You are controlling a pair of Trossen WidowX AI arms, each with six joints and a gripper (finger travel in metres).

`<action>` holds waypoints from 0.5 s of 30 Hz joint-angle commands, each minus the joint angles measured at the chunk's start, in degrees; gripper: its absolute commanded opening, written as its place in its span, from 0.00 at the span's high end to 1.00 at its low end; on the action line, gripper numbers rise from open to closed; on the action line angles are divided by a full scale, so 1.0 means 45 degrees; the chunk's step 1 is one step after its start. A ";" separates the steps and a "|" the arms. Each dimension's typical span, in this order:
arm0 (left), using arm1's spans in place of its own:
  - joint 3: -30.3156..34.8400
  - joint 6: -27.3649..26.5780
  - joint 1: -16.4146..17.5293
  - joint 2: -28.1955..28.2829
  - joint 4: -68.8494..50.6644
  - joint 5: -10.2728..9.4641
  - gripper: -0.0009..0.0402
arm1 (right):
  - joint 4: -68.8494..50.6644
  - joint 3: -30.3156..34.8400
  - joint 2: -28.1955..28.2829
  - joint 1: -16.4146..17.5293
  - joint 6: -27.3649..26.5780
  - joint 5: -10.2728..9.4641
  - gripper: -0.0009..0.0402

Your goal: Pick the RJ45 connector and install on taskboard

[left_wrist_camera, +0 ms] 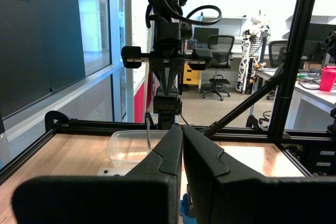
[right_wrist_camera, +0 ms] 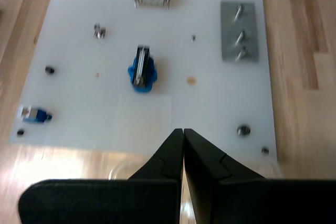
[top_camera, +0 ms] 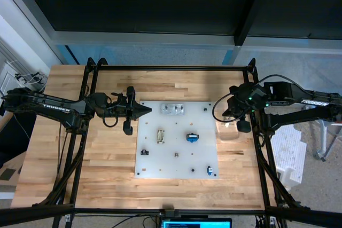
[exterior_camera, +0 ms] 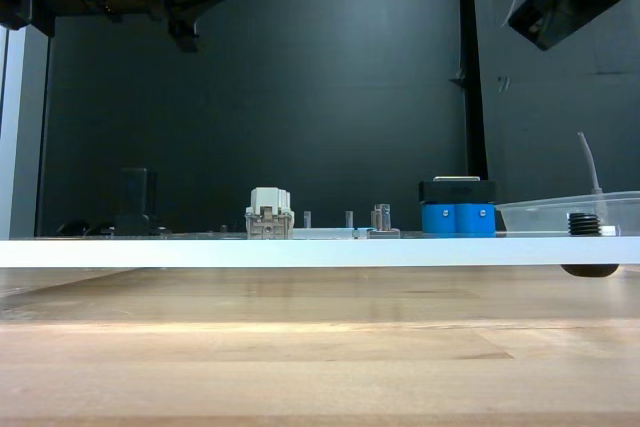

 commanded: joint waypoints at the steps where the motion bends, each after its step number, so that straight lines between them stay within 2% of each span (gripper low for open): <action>1: 0.0000 0.0005 0.0005 0.0000 0.0005 0.0005 0.98 | -0.0971 0.0510 -0.0005 -0.0068 -0.0107 -0.0010 0.98; 9: 0.0000 0.0005 0.0005 0.0000 0.0005 0.0005 0.98 | -0.4177 0.1651 0.0102 -0.1049 -0.1253 -0.0019 0.98; 12: 0.0000 0.0005 0.0005 0.0005 0.0005 0.0005 0.98 | -0.4843 0.1787 0.0136 -0.1579 -0.1637 -0.0335 0.98; 15: 0.0000 0.0005 0.0005 0.0000 0.0005 0.0005 0.98 | -0.5202 0.1797 0.0257 -0.2030 -0.1972 -0.0325 0.98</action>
